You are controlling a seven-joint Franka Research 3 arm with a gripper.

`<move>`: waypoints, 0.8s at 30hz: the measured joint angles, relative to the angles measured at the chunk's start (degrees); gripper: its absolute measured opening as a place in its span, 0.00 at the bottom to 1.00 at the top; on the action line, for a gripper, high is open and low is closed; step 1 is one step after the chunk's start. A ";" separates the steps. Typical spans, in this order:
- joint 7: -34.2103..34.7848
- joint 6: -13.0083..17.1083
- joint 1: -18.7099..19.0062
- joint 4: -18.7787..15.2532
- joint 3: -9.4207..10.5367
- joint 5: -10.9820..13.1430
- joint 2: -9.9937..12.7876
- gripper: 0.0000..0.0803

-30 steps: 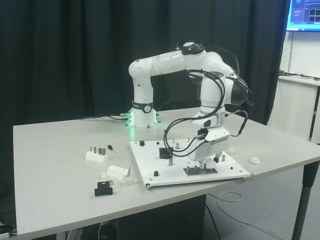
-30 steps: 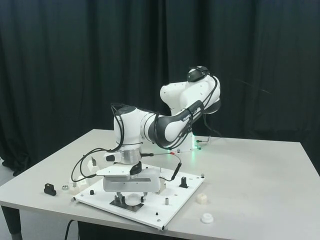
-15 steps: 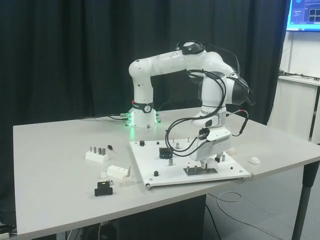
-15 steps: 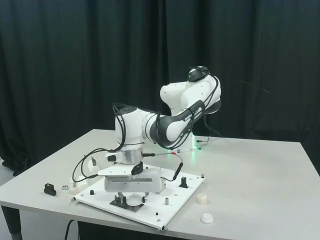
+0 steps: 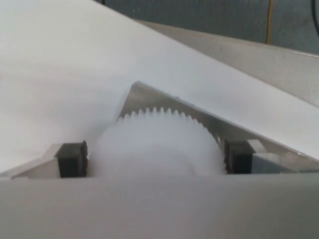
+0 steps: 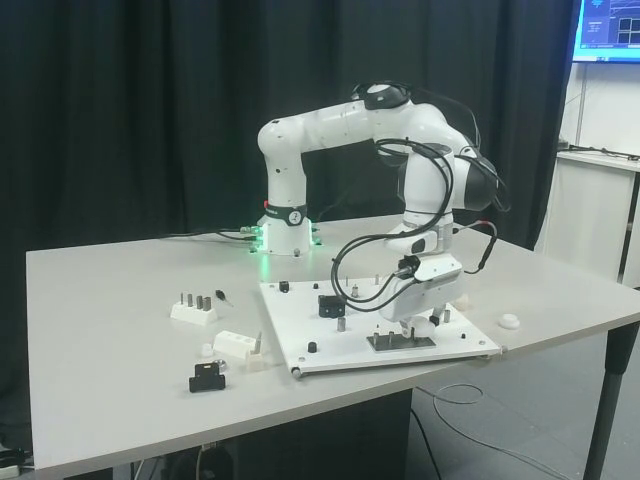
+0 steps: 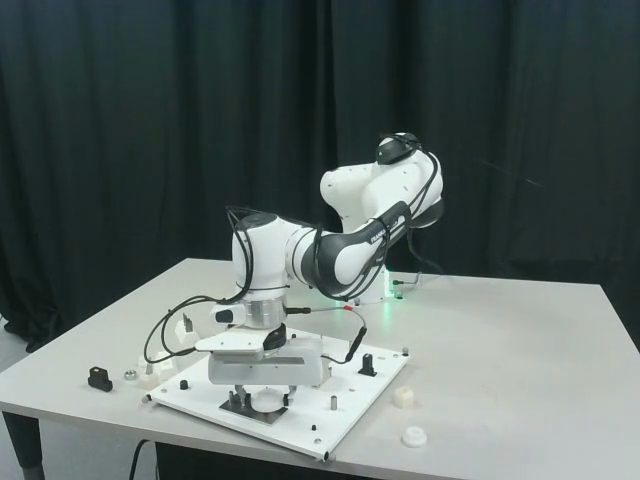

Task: Insert large gear.

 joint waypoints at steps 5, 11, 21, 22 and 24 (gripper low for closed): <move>-0.15 0.16 0.03 -0.02 0.01 -0.31 0.02 0.74; -0.21 0.22 0.04 -0.03 0.02 -0.62 0.03 0.74; -0.23 0.25 0.04 -0.09 0.03 -0.71 0.05 0.74; -0.23 0.25 0.04 -0.09 0.03 -0.71 0.05 0.74; -0.23 0.25 0.04 -0.10 0.04 -0.71 0.05 0.74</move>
